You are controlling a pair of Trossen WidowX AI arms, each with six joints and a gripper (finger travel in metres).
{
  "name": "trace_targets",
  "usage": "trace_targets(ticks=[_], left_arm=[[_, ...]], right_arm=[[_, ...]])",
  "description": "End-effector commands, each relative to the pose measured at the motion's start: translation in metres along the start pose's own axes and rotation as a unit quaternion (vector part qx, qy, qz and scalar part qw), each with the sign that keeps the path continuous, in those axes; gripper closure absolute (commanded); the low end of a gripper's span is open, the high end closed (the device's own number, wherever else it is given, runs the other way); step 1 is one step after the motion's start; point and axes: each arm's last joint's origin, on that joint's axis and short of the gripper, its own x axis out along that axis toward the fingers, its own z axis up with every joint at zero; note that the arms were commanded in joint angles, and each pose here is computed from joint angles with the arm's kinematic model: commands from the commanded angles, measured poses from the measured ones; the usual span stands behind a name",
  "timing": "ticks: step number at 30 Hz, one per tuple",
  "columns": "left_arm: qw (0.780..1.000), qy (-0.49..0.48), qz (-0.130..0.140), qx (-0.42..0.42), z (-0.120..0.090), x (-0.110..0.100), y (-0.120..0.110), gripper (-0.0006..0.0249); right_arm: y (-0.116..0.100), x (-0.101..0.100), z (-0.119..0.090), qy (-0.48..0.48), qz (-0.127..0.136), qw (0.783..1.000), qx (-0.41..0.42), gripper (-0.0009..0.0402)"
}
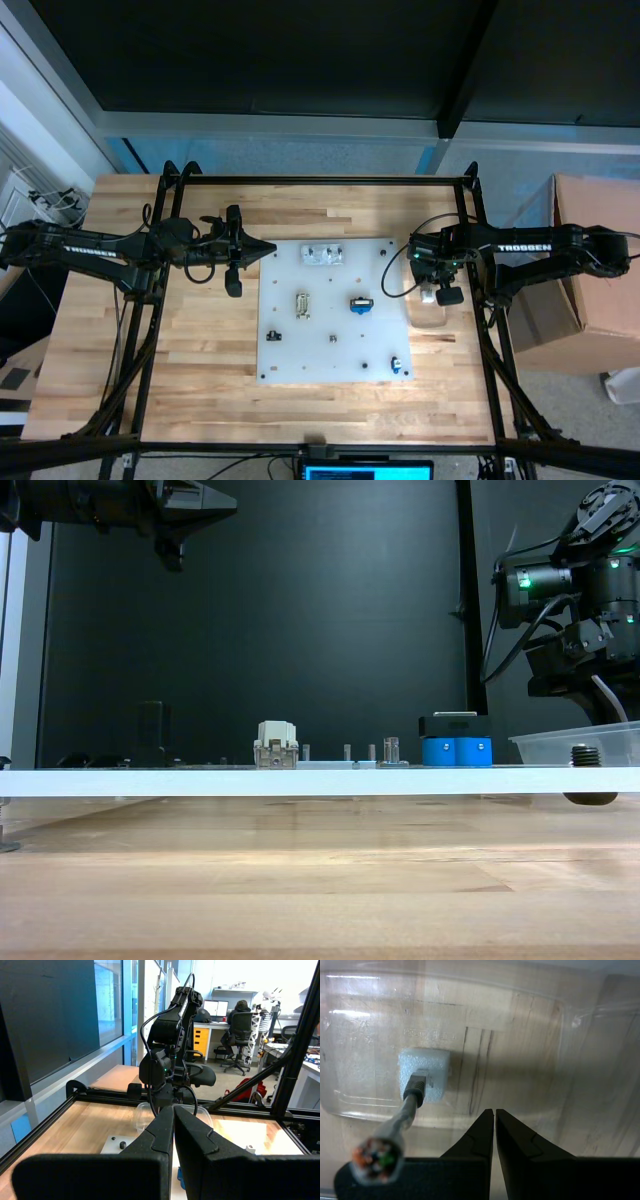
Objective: Pick the RJ45 connector and install on the taskboard
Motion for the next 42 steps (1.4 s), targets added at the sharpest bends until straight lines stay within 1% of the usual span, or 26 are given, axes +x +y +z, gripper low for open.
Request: trace_targets(ticks=[1,7,10,13,19,24,27,31,42], left_arm=[[1.0,0.0,0.0,0.0,0.0,0.0,0.0,0.0243],[1.0,0.0,0.0,0.0,0.0,0.0,0.0,0.0243],[1.0,0.0,0.0,0.0,0.0,0.0,0.0,0.0243],[1.0,0.0,0.0,0.0,0.0,0.0,0.0,0.0243],[1.0,0.0,0.0,0.0,0.0,0.0,0.0,0.0243],[1.0,0.0,0.0,0.0,0.0,0.0,0.0,0.0243],[1.0,0.0,0.0,0.0,0.0,0.0,0.0,0.0243],[1.0,0.0,0.0,0.0,0.0,0.0,0.0,0.0243],[1.0,0.0,0.0,0.0,0.0,0.0,0.0,0.0243]], right_arm=[[0.0,0.0,0.0,0.0,0.001,1.0,-0.001,0.0395],[0.0,0.0,0.0,0.0,0.0,1.0,-0.002,0.0393],[0.0,-0.004,0.0,0.0,0.001,1.0,-0.002,0.0393],[-0.001,-0.014,0.001,0.002,0.004,1.0,-0.001,0.0393],[0.0,-0.043,-0.003,-0.002,0.003,1.0,0.007,0.0393],[0.004,-0.061,-0.004,-0.022,-0.001,0.998,0.051,0.0393],[0.013,-0.069,-0.005,-0.043,0.016,0.998,0.053,0.0393],[0.019,-0.073,-0.008,-0.052,0.016,0.998,0.042,0.0393],[0.019,-0.072,-0.008,-0.053,0.016,0.997,0.053,0.0391]])
